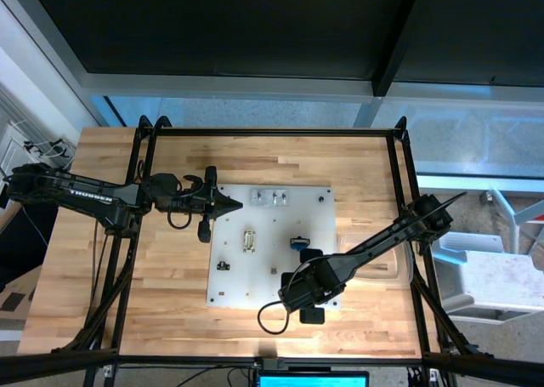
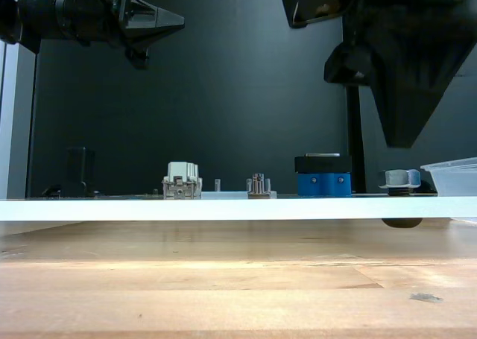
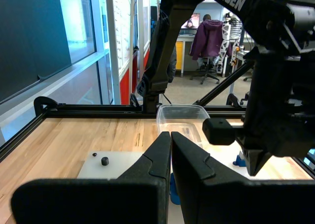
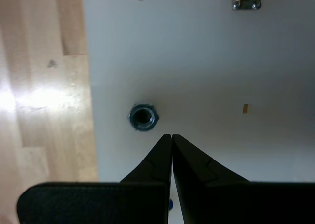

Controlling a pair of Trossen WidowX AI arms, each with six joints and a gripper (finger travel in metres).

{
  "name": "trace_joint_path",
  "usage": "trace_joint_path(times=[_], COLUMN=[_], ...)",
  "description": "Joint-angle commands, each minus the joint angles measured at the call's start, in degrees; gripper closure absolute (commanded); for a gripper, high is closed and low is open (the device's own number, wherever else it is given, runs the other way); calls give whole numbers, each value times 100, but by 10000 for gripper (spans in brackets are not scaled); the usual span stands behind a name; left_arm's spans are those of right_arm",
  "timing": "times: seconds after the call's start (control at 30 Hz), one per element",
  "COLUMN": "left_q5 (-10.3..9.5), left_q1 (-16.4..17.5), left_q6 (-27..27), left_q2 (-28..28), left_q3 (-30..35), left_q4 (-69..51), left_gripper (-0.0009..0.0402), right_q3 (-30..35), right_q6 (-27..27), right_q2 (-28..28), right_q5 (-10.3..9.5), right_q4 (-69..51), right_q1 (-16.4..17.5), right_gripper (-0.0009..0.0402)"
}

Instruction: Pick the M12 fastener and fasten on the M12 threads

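The wooden counter (image 1: pixel 102 259) is carrying a white board (image 1: pixel 263 272), which is lying flat beneath both tools. The left tool (image 1: pixel 238 206), fingers pressed together, is hanging above the board's far left part. The right tool (image 2: pixel 402 141), likewise closed on nothing, is pointing down over the board's near right part. A clear tray (image 1: pixel 398 272) is sitting on the wood just beside the board, to the right of the right tool. A black frame (image 1: pixel 272 133) is bordering the counter, beyond both tools.

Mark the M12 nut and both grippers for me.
M12 nut (image 2: pixel 400 179): low view, hex side face.
right gripper (image 4: pixel 172 135): right wrist view, shut fingertips, over the board (image 4: pixel 221 61) beside the nut.
left gripper (image 3: pixel 171 134): left wrist view, shut fingertips, raised at the board's left.
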Motion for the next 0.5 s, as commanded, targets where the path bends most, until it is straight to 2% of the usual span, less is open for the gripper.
trace_joint_path(times=[0.03, 0.5], left_q5=[2, 2], left_q1=[0, 0], left_q6=[2, 2], left_q2=[2, 2], left_q3=[0, 0], left_q4=[2, 0], left_gripper=[393, 393], right_q3=[-37, -50], right_q6=[26, 11], right_q2=[59, 140], right_q5=[48, 81], right_q4=[68, 118], right_q1=[13, 26], right_gripper=[394, 393])
